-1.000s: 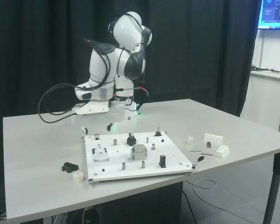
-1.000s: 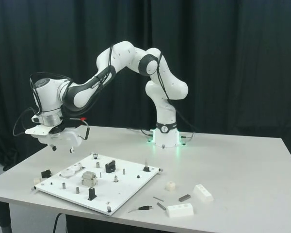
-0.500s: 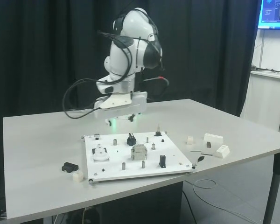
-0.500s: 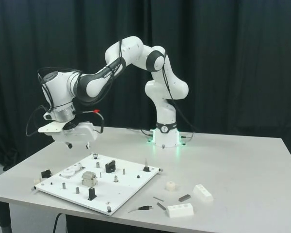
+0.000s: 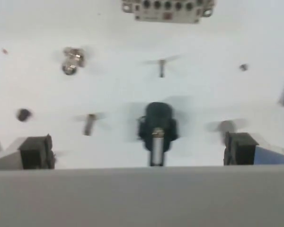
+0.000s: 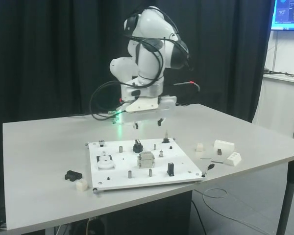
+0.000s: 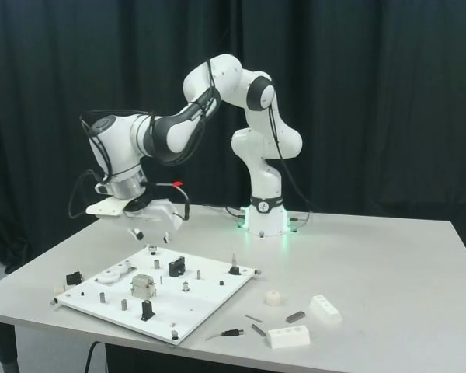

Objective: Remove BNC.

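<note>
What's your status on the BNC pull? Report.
Gripper open, empty, hovering above the white board. BNC connector on the board, centred between the fingers, untouched. Nothing in the way.

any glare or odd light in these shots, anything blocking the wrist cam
Second room view: green glow at the arm's base. First room view: the same glow, plus a lit screen. Wrist view: no glare; a grey band blocks part of it.
</note>
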`<state>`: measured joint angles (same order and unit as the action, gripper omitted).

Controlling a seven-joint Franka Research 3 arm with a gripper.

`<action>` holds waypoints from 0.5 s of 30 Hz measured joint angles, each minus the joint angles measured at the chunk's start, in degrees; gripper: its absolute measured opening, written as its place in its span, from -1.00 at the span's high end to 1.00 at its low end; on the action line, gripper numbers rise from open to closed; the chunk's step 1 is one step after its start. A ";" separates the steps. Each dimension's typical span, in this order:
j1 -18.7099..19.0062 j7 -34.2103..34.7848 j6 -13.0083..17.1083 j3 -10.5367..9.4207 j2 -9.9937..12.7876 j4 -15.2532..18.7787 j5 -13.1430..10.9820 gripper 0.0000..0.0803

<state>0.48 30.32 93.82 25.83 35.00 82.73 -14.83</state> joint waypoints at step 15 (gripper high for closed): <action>4.41 24.63 4.72 0.00 -3.12 6.33 -0.16 -0.99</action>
<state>4.89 54.95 98.54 25.83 31.89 89.06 -14.99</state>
